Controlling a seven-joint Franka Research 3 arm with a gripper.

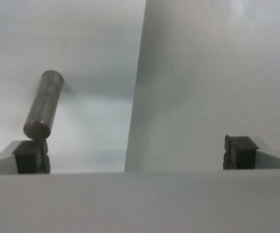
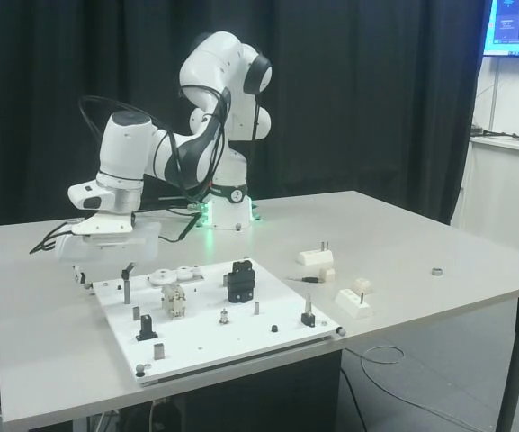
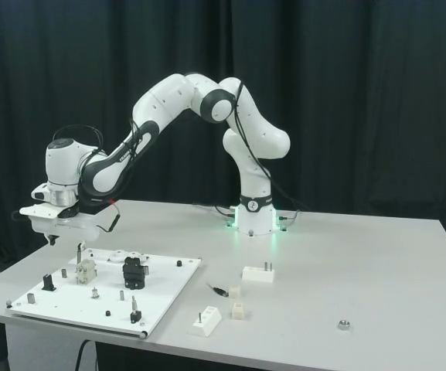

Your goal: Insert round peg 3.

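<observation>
One peg [image 1: 43,104] beside gripper [image 1: 135,154] finger.

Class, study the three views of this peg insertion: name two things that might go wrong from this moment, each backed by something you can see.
1. In the wrist view the round peg leans against one finger only, with the gripper open, so it may topple.
2. The gripper hangs over the white board's corner, beside upright fixtures; a tilted peg could jam or miss its hole.

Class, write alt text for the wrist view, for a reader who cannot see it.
A grey round peg stands tilted at one black fingertip of the open gripper, not clamped; the other fingertip stands far off. Below lie the white board and the grey table.
</observation>
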